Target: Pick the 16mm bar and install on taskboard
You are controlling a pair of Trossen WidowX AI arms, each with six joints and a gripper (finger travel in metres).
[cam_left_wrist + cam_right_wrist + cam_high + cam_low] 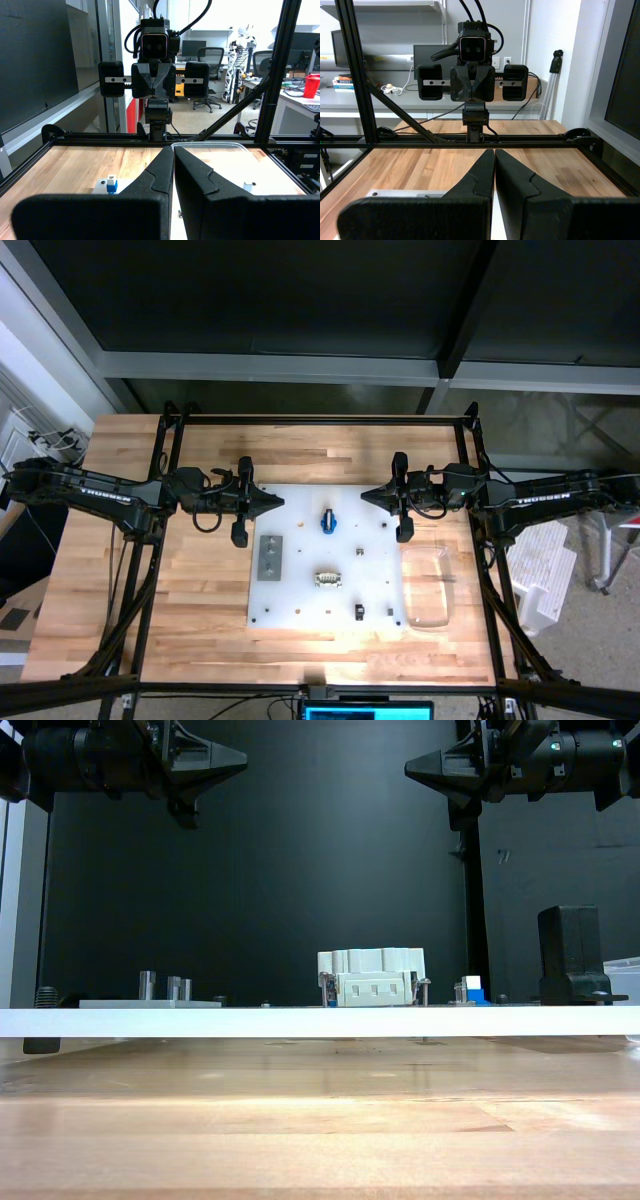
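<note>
The taskboard (300, 590) is a white plate in the middle of the table, with a grey block (271, 556) and a blue knob (328, 521) on it. A tiny dark speck (446, 578) lies in the clear tray (427, 620) right of the board; I cannot tell whether it is the 16mm bar. My left gripper (281, 502) hangs shut and empty above the board's far left corner. My right gripper (364, 496) hangs shut and empty above the far right part. Both point inward and face each other, high above the board (300, 1021) in the low view.
A white connector (326, 581) and a small black part (360, 613) stand on the board's near half. A black frame (320, 420) runs around the table. Bare wood (180, 610) lies left of the board and along the near edge.
</note>
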